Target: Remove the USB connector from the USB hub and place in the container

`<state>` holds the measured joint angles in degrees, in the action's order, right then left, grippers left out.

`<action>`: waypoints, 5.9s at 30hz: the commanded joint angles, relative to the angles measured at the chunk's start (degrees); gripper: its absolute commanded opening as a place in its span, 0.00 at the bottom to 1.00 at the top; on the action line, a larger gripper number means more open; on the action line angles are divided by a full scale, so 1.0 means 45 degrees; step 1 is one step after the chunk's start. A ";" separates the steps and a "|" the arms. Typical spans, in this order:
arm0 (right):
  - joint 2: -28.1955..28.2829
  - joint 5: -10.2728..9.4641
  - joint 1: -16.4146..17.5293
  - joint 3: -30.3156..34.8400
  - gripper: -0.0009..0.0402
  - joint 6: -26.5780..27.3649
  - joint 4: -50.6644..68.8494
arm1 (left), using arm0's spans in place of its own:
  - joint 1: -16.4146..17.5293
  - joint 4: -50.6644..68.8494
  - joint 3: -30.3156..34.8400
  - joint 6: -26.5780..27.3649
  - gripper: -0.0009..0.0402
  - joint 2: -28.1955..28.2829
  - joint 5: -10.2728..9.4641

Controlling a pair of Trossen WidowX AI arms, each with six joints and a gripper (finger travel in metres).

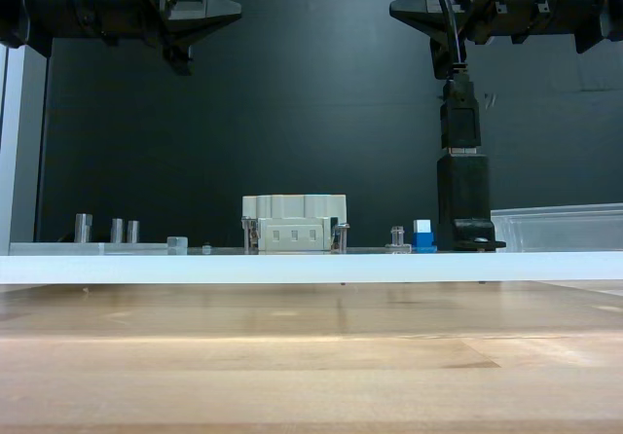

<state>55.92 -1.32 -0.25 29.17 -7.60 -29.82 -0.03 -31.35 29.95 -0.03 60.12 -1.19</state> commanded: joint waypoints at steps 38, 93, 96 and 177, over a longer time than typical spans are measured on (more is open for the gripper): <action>0.0000 0.0491 0.1545 0.3478 0.02 -0.0923 0.8500 | 0.0005 -0.0005 0.0000 0.0000 0.02 0.0000 0.0005; 0.7451 0.3070 0.7305 1.1230 0.32 -0.6149 1.7466 | 0.0010 -0.0005 0.0000 0.0000 0.02 0.0000 0.0005; 0.7757 0.3118 0.7354 1.1400 0.32 -0.6266 1.7418 | 0.0005 -0.0005 0.0000 0.0000 0.02 0.0000 0.0005; 1.1026 0.4391 0.7407 1.1856 0.03 -0.5872 1.5552 | 0.0005 -0.0005 0.0000 0.0000 0.02 0.0000 0.0010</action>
<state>105.60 17.98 33.12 82.50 -34.13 40.25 -0.01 -31.35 29.95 -0.01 60.10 -1.17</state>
